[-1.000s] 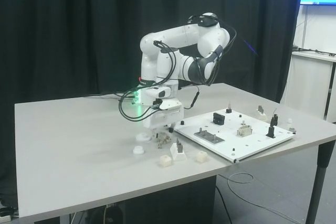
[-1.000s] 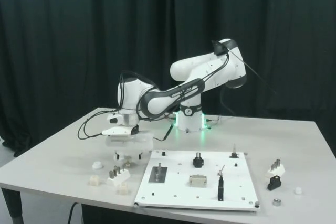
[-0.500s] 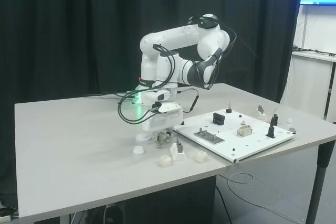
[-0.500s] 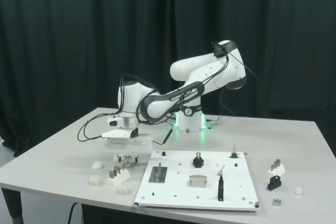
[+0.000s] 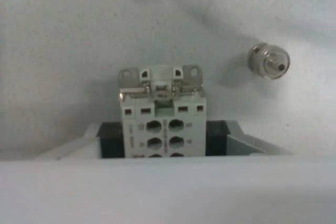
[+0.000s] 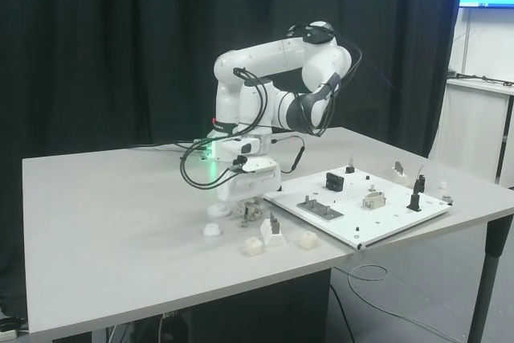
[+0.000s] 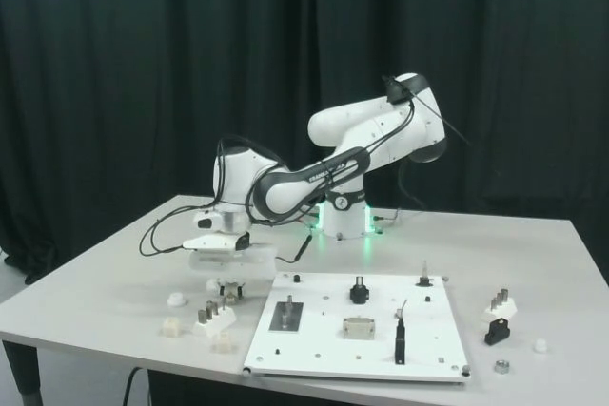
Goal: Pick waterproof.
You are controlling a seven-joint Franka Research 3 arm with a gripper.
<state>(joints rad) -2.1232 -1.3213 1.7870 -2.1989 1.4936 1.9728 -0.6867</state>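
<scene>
One grey waterproof connector block (image 5: pixel 161 113), its face showing rows of round sockets and metal clips along one edge, sits clamped between the two black fingers (image 5: pixel 111 139) of the white Franka arm's gripper (image 6: pixel 249 208), lifted just clear of the grey table (image 6: pixel 112 198). Just beside the gripper, a small round white cap (image 6: pixel 211 229) rests on the table, and in the wrist view a round metal nut (image 5: pixel 268 61) lies near the held block. Below the gripper and toward the table's front edge stands a cluster of small white blocks (image 7: pixel 211 322). Well apart from these, a white assembly board (image 7: pixel 362 325) carries black and metal fittings. Green light (image 7: pixel 317 225) glows at the arm's base.
</scene>
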